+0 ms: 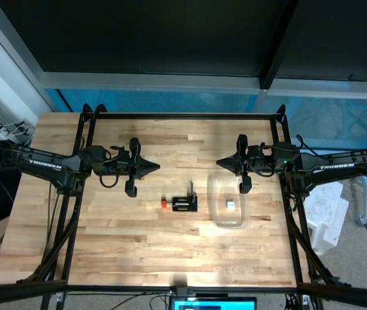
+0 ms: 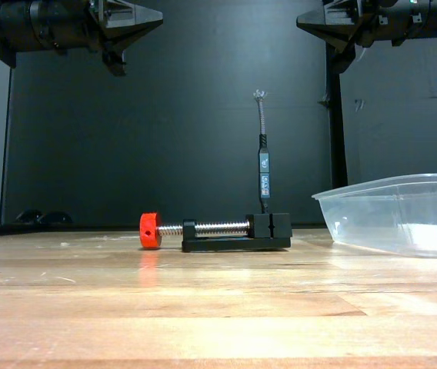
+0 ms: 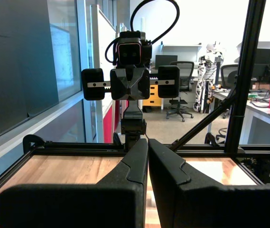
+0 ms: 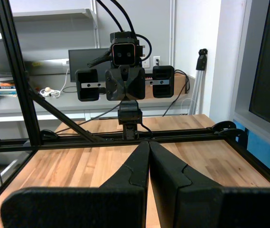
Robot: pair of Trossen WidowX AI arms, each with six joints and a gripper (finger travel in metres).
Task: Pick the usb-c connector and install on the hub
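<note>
The black connector (image 2: pixel 264 173) stands upright on the tab held in the black vise (image 2: pixel 238 232), with nothing holding it. Its grey braided cable (image 2: pixel 262 115) rises from it. The vise (image 1: pixel 185 204) and its red knob (image 2: pixel 150 230) sit on the bare table. The white block (image 1: pixel 231 204) in the clear tray (image 1: pixel 219 216) has nothing dark on it. My left gripper (image 1: pixel 152 167) hangs high over the table, left of the vise, shut and empty (image 3: pixel 148 141). My right gripper (image 1: pixel 221 161) hangs high behind the tray, shut and empty (image 4: pixel 149 142).
The clear tray (image 2: pixel 357 207) stands right of the vise. Both arms reach in from black frames at the table's sides and face each other. In the low view the left gripper (image 2: pixel 153 15) and right gripper (image 2: pixel 305 21) hang well above the connector.
</note>
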